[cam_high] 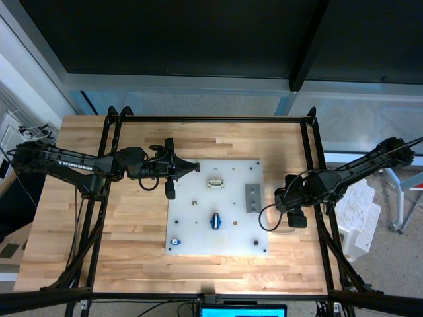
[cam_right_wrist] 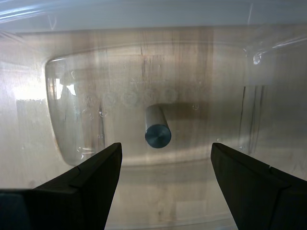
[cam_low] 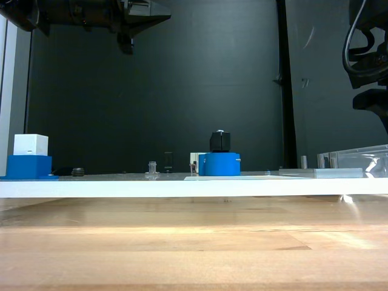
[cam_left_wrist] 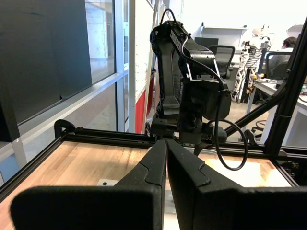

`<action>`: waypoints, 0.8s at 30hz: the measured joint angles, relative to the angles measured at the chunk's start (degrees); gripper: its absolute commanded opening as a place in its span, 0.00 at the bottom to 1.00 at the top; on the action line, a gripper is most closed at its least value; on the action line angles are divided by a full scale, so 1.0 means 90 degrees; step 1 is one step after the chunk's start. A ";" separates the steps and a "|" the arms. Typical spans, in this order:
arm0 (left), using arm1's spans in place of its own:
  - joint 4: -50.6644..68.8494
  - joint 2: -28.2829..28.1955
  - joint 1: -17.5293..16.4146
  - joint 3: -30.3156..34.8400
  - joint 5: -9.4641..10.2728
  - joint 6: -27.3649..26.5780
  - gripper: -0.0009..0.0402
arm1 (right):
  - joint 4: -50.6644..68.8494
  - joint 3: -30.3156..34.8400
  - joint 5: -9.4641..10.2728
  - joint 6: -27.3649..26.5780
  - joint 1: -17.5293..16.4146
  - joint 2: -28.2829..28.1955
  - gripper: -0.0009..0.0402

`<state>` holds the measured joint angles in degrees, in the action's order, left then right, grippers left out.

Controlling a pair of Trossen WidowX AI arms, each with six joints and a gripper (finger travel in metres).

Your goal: Pick the 16mm cylinder and install on the taskboard

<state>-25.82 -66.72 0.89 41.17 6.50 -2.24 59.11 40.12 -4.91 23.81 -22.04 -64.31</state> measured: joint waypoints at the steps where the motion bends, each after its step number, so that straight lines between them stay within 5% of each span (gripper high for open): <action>1: 0.0000 0.0000 0.0000 0.0002 0.0000 0.0002 0.02 | -0.0017 -0.0010 0.0000 0.0056 -0.0012 0.0000 0.65; 24: 0.0000 0.0000 0.0000 0.0000 -0.0002 0.0002 0.02 | -0.0879 -0.0602 0.0000 0.0624 -0.0182 -0.0206 0.63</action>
